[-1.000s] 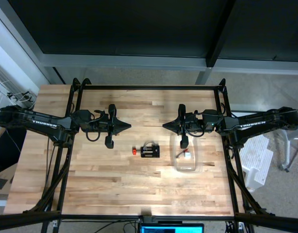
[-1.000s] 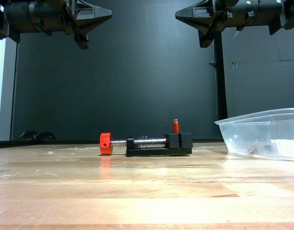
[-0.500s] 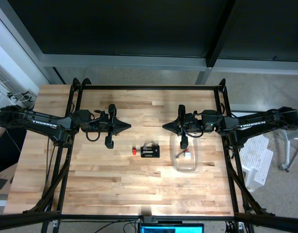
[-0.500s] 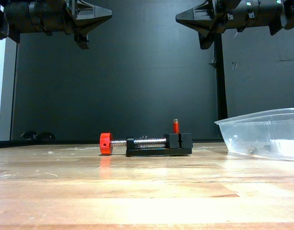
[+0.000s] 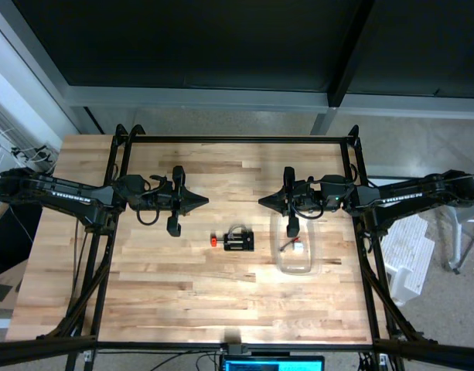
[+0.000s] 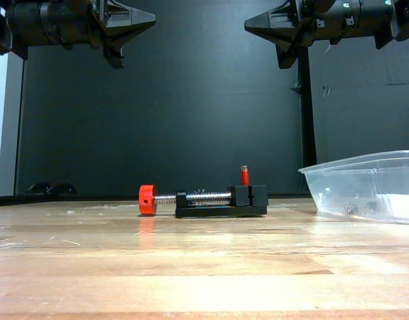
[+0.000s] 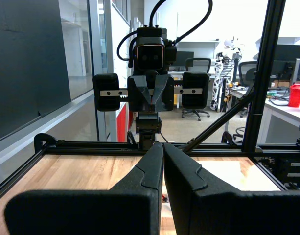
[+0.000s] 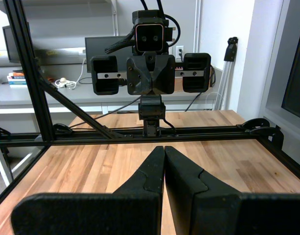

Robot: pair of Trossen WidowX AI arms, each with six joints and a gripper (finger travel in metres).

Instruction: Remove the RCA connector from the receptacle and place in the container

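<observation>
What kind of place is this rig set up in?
Likely a robotics lab: office chair and desk behind, framed wooden table. Left gripper and right gripper hover shut above it.

The container (image 6: 364, 180) partly beyond low view's edge (contents (image 6: 353, 209) indistinct)

Matte black arms (image 5: 59, 195), tapered black fingers (image 7: 140, 181)

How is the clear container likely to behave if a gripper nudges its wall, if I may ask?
The container looks thin-walled and holds little, so it probably slides easily on the table. Being low and wide, it seems unlikely to tip. The left gripper and right gripper hang high above the table, fingers shut.
</observation>
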